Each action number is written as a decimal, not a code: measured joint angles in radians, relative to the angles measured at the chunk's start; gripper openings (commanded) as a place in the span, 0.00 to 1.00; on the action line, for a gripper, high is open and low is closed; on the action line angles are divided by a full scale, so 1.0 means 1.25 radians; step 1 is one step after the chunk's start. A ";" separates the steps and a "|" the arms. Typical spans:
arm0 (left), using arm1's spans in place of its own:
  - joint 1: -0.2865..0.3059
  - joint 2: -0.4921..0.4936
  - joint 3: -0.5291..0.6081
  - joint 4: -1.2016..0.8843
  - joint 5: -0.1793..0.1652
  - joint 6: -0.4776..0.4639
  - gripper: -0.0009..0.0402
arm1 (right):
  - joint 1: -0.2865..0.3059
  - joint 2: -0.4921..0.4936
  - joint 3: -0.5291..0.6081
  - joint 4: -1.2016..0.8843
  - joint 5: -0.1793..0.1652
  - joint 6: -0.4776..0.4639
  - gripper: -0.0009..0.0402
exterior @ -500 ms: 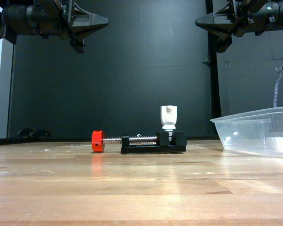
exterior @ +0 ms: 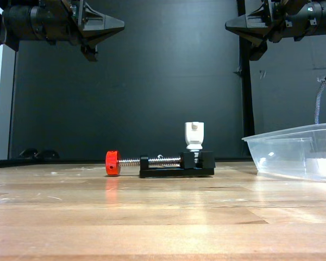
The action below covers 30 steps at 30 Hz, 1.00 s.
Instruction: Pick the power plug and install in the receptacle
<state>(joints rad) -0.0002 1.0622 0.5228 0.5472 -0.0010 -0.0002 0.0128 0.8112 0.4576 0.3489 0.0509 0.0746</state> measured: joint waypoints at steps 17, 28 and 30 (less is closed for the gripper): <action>0.000 0.000 0.000 0.000 0.000 0.000 0.02 | 0.022 -0.084 0.184 -0.557 -0.023 -0.010 0.02; 0.000 0.000 0.000 0.000 0.000 0.000 0.02 | 0.072 -0.083 0.288 -0.888 0.005 -0.006 0.02; 0.000 0.000 0.000 0.000 0.000 0.000 0.02 | 0.079 -0.082 0.298 -0.938 0.007 0.003 0.02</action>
